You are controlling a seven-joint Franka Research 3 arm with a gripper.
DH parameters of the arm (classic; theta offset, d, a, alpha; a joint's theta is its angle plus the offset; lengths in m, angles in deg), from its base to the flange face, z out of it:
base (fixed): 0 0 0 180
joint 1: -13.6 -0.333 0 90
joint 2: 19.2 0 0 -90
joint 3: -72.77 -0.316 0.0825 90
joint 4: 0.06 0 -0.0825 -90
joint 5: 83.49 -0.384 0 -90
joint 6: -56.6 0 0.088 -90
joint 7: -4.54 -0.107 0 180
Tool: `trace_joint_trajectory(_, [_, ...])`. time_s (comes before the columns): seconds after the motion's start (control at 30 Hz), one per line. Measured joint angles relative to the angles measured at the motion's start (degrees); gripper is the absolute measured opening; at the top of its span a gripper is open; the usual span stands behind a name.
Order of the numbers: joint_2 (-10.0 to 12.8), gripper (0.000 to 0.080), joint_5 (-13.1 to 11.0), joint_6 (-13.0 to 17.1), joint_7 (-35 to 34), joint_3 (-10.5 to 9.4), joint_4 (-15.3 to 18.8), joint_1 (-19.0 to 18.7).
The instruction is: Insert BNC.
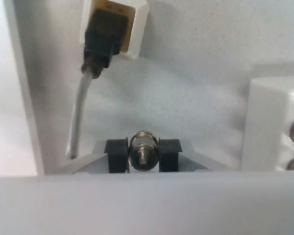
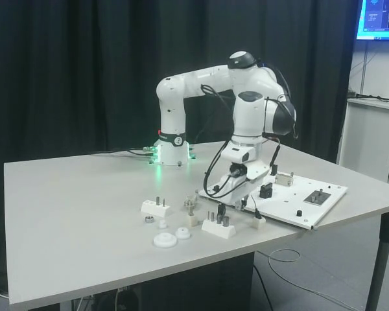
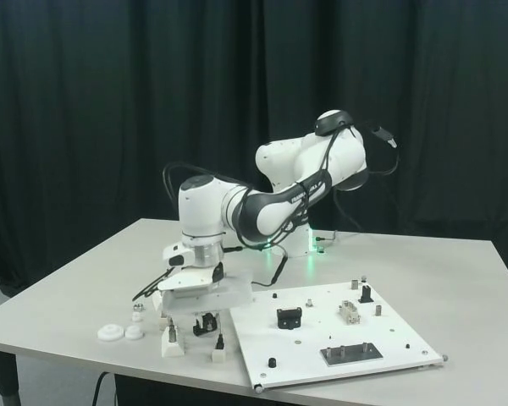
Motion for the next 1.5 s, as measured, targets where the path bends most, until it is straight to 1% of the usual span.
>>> trace_joint_trajectory(0.2, [-0.01,0.0126,0.01,-1.31,0.0,1.68,-0.02,-0.46])
trace_joint_trajectory(0.43, [-0.01,0.0126,0.13,-1.64,0.0,2.48,-0.03,-0.73])
trace_joint_trajectory(0.97, [-0.02,0.0126,0.69,-1.64,0.12,2.81,-0.1,-1.03])
trace_joint_trajectory(1.5, [-0.03,0.0126,0.77,-1.64,0.32,3.07,-0.11,-1.17])
